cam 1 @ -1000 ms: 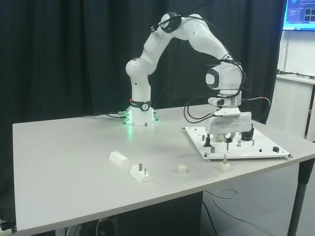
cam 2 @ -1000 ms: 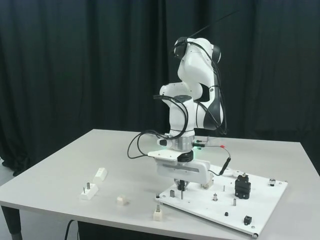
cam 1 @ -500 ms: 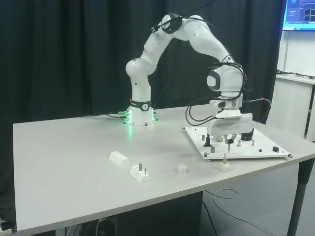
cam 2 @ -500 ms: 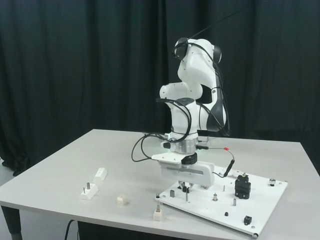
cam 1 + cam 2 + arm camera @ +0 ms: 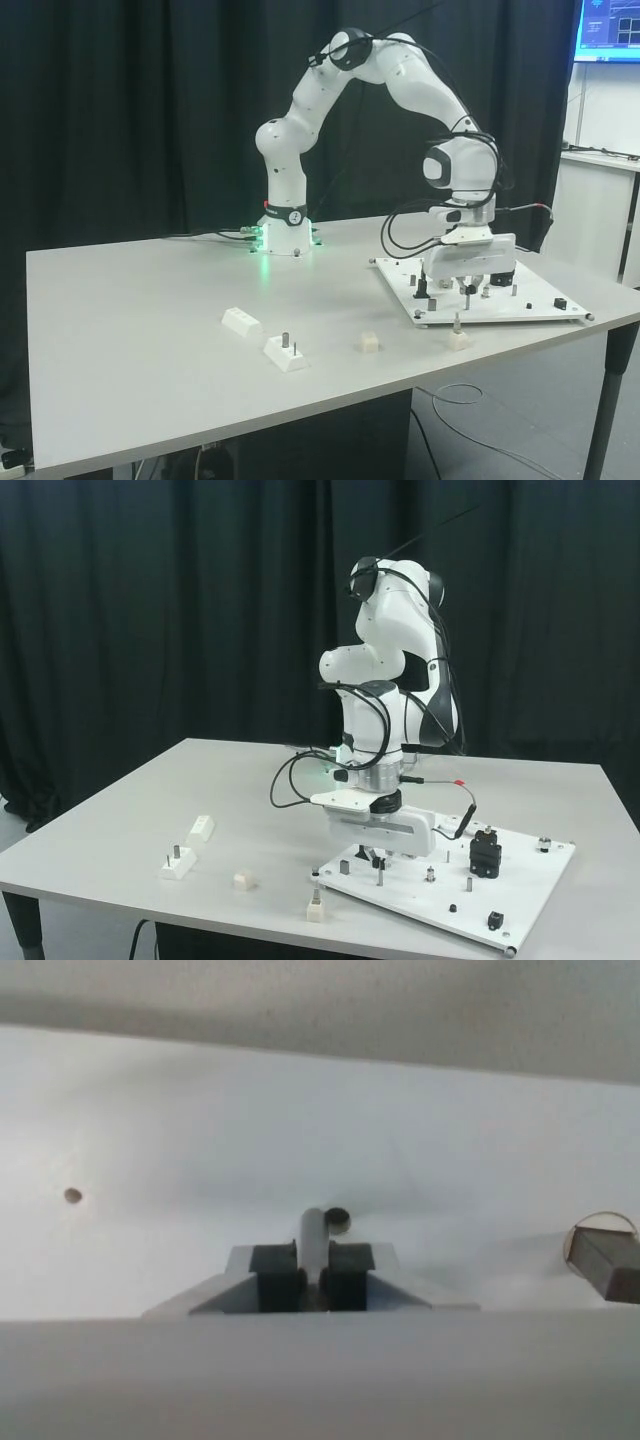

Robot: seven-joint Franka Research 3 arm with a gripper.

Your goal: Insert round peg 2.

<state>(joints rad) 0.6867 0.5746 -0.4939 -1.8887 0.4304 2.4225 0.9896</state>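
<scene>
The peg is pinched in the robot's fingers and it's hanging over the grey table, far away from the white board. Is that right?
Not quite. The gripper does pinch the round peg, but it hangs over the white board, not the bare grey table. The wrist view shows the peg's tip right beside a small dark hole in that board, and the second room view shows the gripper above the board too.

**Wrist view: peg tip beside hole**

Jaws closed on round peg (image 5: 312, 1245), black fingertips (image 5: 274, 1272) either side of it. Peg tip just beside a small dark hole (image 5: 338, 1221) in the white board (image 5: 200, 1140). Second small hole (image 5: 72, 1196) well apart. Grey block (image 5: 606, 1258) at frame edge.
</scene>
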